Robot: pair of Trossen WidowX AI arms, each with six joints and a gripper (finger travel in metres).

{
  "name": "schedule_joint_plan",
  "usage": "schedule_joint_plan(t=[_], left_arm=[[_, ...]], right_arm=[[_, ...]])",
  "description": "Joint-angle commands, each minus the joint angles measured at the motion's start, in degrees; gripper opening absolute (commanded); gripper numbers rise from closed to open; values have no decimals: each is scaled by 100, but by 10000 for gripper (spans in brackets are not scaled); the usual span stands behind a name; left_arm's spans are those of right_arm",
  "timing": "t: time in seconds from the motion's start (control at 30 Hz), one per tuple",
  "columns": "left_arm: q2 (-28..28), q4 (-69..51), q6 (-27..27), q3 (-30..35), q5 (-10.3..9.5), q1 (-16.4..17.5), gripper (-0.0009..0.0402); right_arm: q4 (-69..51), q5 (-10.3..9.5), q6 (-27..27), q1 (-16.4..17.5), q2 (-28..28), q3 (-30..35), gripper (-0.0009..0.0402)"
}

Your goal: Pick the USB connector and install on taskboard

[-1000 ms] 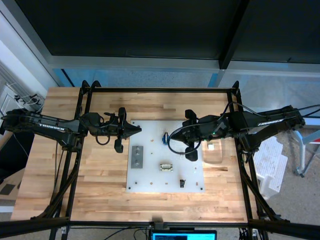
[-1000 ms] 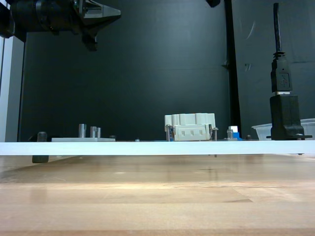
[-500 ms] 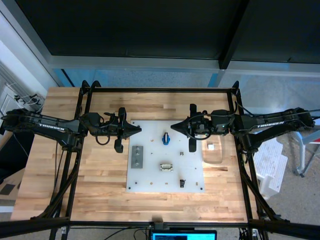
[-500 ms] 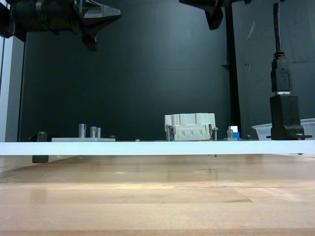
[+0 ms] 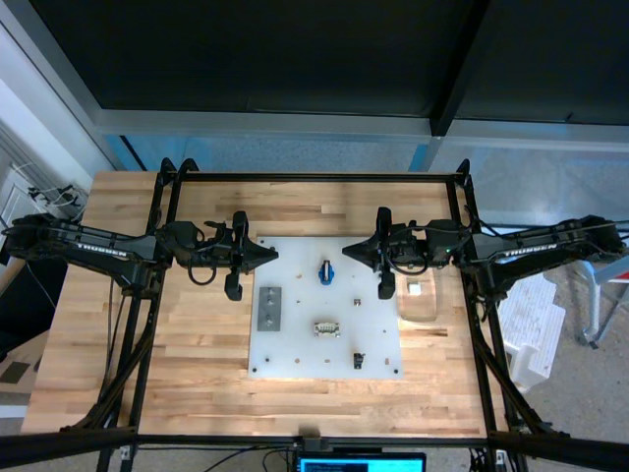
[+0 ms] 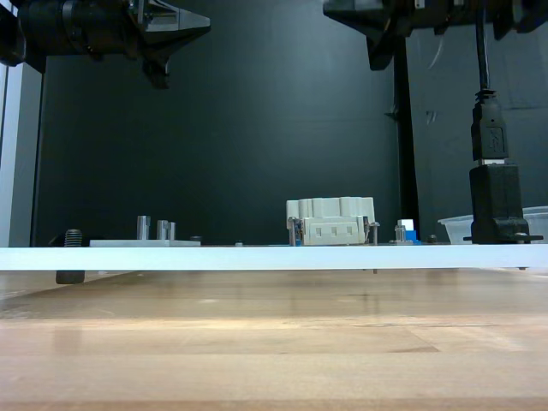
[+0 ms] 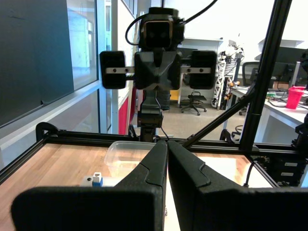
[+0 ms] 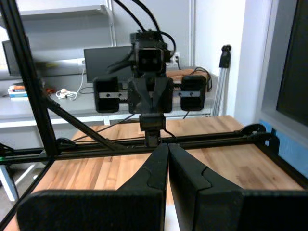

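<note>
Right gripper (image 5: pixel 346 251) has drawn back rightward and levelled out, clear of the blue part (image 5: pixel 326 272). Nearest: USB connector (image 6: pixel 494 158) upright in its black socket (image 6: pixel 497 210) on the taskboard (image 5: pixel 295 339). Install looks finished, only parking left. Farther: both arms level over the board's far half, left gripper (image 5: pixel 272 254) facing it, both jaws together, empty.

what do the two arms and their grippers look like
Both are matte black: the left arm and right arm carry white lettering, with black cables looping by each wrist. The left gripper, over the white square taskboard's far left edge, and the right gripper, over its far part, have tapered fingers, shut.
</note>
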Motion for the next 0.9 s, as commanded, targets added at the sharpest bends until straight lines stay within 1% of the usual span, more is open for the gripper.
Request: schedule_joint_plan(t=[0.03,0.53,0.9], left_arm=[[2,2,0,0,0,0,0],[2,2,0,0,2,0,0],[0,2,0,0,2,0,0]], right_arm=[[107,-76,-22,-52,7,-66,0],[313,-76,-175,7,15,-173,0],[531,-79,-20,-52,11,-442,0]])
